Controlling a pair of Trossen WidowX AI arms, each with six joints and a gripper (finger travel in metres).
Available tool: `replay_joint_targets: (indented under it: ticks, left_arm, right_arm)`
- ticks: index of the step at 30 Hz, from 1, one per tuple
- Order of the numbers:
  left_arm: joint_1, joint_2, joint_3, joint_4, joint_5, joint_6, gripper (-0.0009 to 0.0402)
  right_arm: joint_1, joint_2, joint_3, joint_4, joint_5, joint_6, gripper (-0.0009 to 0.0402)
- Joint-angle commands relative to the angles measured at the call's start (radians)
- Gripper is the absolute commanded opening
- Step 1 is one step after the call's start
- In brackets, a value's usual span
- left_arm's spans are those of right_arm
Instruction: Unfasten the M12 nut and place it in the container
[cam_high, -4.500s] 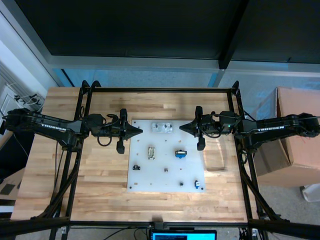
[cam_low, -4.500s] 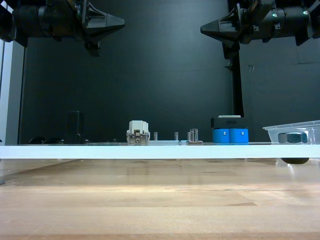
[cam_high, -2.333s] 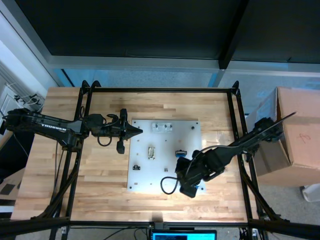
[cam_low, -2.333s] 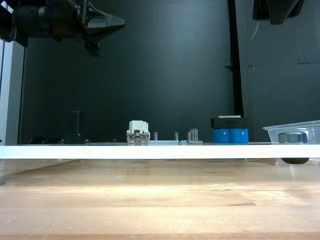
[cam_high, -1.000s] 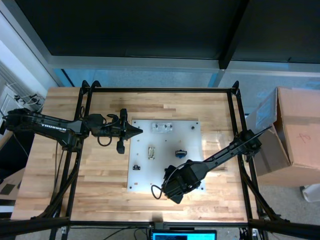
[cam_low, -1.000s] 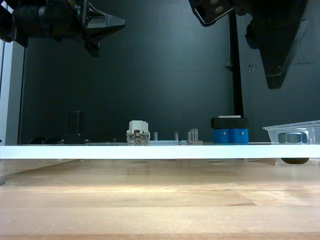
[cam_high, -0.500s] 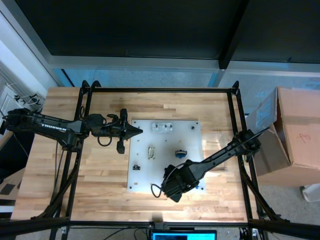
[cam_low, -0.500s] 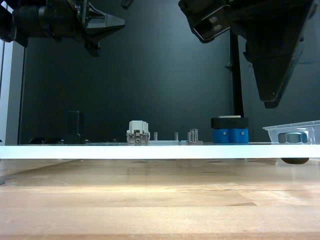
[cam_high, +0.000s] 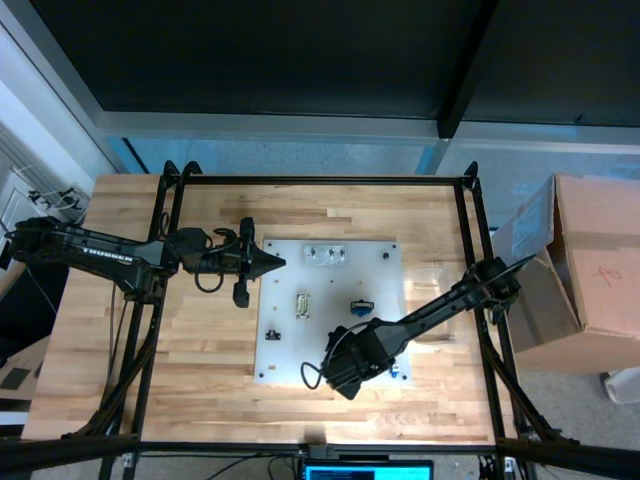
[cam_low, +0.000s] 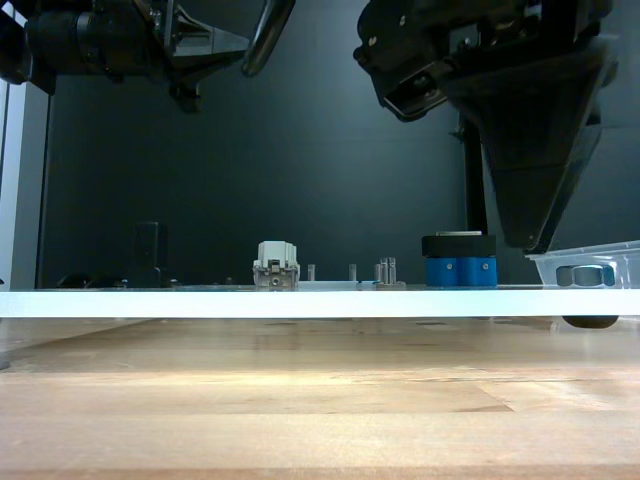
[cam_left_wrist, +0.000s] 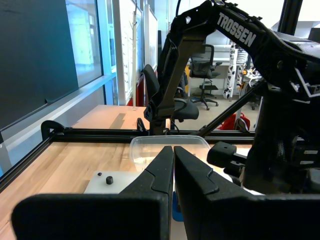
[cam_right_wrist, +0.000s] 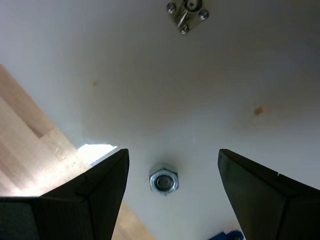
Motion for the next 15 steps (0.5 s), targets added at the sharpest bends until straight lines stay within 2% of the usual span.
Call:
replay_joint_targets:
  ticks: [1,3,8,15]
  left_arm:
    - [0.000,0.000,0.000,0.000,0.000,0.000,0.0000]
    - [0.000,0.000,0.000,0.000,0.000,0.000,0.0000]
    - [0.000,0.000,0.000,0.000,0.000,0.000,0.0000]
    - [0.000,0.000,0.000,0.000,0.000,0.000,0.0000]
  right_arm:
    - [-0.001,-0.001,-0.014,0.019,-0.016,-0.002,0.0249]
    - [0.000,-0.001,-0.026,0.035,-0.035,-0.002,0.0249]
    - [0.000,-0.001,-0.046,0.045,-0.036,0.023,0.0244]
    - [0.000,-0.001,-0.046,0.056,-0.034,0.025,0.0199]
